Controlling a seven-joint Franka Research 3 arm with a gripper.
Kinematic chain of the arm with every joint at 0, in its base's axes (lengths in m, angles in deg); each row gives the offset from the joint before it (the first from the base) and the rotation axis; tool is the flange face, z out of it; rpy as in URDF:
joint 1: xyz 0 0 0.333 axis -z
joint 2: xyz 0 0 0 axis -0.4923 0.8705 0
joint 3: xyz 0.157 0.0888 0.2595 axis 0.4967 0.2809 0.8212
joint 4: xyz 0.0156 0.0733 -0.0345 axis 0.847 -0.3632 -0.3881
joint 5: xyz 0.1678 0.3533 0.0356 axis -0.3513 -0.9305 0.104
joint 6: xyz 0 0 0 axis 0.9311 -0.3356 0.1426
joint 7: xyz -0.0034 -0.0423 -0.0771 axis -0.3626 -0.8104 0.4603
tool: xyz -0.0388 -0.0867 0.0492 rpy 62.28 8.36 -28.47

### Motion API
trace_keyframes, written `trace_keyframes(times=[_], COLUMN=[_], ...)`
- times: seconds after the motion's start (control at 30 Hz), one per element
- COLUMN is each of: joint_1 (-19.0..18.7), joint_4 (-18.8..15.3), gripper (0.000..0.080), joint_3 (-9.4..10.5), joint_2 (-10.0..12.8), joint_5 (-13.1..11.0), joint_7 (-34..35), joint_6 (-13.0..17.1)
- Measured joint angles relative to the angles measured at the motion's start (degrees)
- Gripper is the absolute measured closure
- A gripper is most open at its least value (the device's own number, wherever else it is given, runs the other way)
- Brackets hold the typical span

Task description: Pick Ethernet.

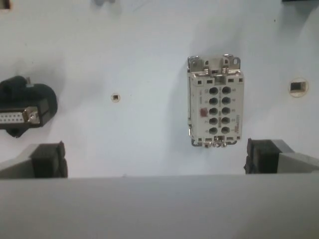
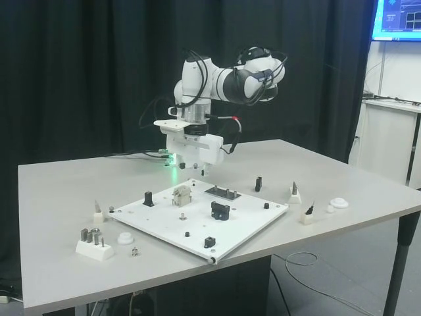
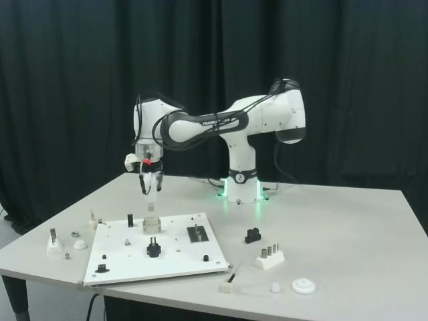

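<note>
Hand [image 1: 154, 159] is hanging open above the white board [image 2: 250, 220], fingers [image 1: 47, 159] standing wide apart and gripping nothing. Directly under it a grey multi-pin connector [image 1: 215, 107] is sitting upright on the board, between the fingertips but not touching them. A black D-sub connector [image 1: 25, 107] is lying well apart from it. Board is resting on the grey surface [image 2: 59, 191]. Can't tell which piece is the Ethernet part.
</note>
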Motion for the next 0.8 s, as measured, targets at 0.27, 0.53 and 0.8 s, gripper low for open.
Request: trace_keyframes(times=[0.27,0.53,0.8], joint_1=[0.4,0.4,0.7], joint_4=[0.0,0.0,0.0], gripper=[0.0003,0.0003,0.0003], joint_3=[0.15,0.15,0.13], joint_2=[0.0,0.0,0.0], joint_5=[0.0,0.0,0.0], joint_7=[0.0,-0.4,-1.7], joint_6=[0.2,0.8,2.2])
